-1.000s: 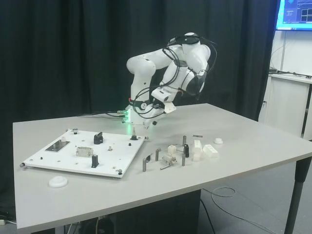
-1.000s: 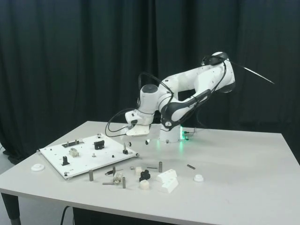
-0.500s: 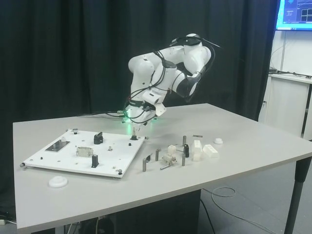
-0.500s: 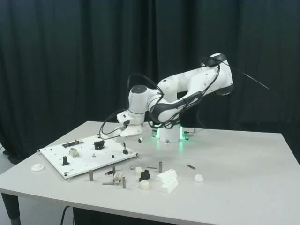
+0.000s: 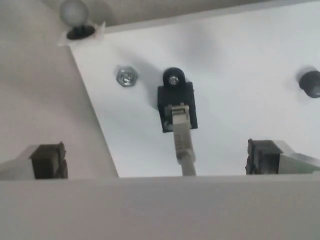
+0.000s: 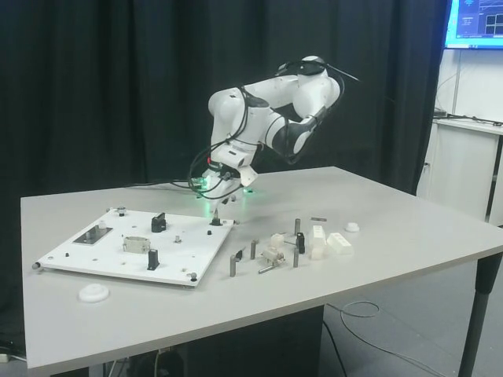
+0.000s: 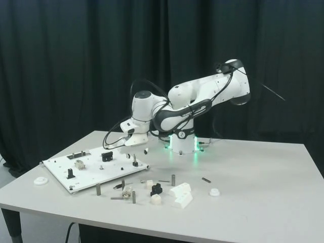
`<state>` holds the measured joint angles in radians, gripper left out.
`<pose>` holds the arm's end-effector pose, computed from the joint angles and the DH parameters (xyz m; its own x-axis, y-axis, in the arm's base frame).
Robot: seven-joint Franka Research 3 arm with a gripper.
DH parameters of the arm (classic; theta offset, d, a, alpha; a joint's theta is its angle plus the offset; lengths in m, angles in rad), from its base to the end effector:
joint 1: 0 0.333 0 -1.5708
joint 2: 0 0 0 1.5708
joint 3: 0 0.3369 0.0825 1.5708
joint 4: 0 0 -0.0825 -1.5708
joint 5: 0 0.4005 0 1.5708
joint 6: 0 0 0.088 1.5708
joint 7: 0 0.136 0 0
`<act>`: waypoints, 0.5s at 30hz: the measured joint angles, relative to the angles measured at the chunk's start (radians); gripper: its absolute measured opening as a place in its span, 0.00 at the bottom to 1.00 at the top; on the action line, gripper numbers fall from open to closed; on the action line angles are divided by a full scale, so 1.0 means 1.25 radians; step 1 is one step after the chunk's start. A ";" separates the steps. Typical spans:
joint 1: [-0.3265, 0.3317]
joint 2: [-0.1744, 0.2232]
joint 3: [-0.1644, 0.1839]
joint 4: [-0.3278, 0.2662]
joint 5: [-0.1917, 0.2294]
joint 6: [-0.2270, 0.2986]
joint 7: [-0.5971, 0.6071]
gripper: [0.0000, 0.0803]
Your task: Remove Ethernet.
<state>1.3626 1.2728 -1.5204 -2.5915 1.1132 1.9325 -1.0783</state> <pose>0.3687 -0.1387 0.2039 0.9664 -0.0447 -0.2530 0.0090 -0.9782 0.2073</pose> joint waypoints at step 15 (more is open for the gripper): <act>-0.059 0.002 0.049 -0.009 0.084 -0.007 -0.084 1.00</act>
<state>1.2883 1.2757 -1.4591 -2.6022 1.2183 1.9237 -1.1838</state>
